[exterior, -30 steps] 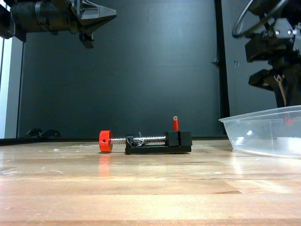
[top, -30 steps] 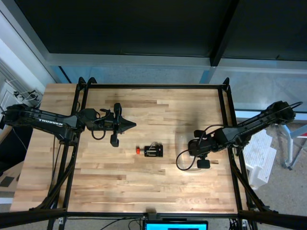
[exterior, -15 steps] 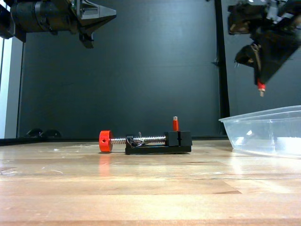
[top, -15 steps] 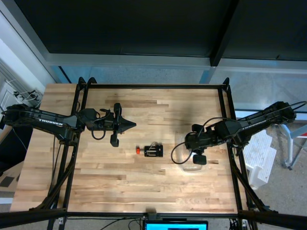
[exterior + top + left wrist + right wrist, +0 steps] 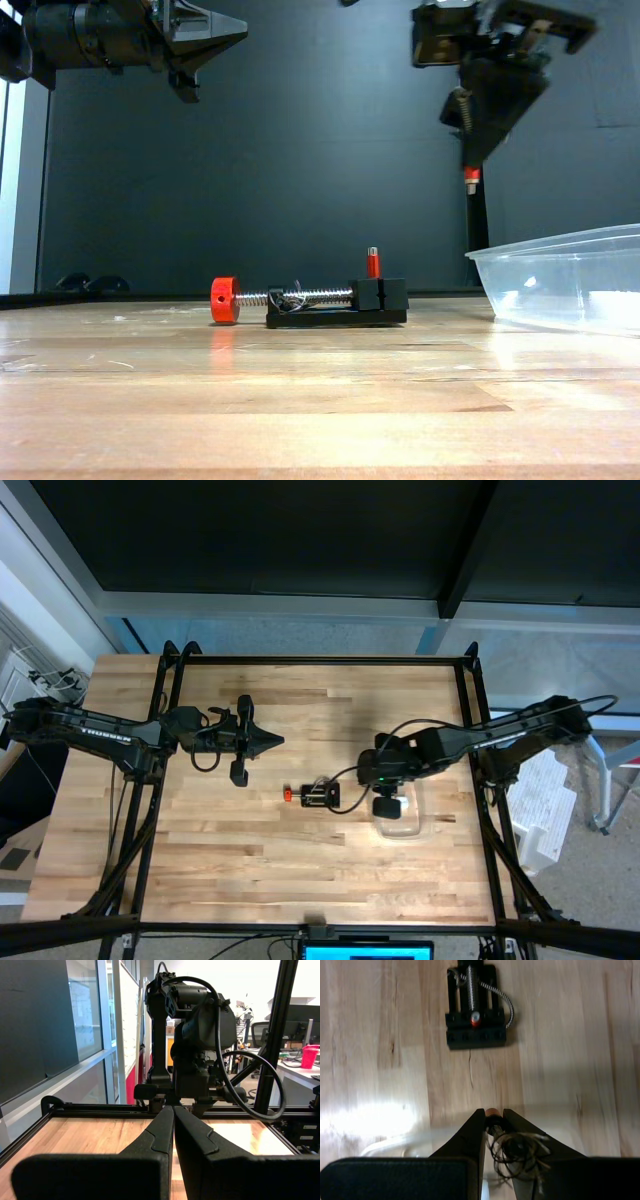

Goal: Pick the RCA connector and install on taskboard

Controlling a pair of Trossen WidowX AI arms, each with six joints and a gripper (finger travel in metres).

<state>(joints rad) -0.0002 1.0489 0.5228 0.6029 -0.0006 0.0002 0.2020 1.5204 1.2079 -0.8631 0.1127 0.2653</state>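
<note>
We've got right pincer (image 5: 467,158) up out of clear tray (image 5: 560,285), RCA connector (image 5: 469,181) riding along, now nearer taskboard (image 5: 340,305).

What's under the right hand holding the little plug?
The right hand, shut on the RCA connector, hangs over the clear tray's rim and bare table. Its fingers hide part of the tray's inside. The left hand hangs shut, left of the taskboard.
</note>
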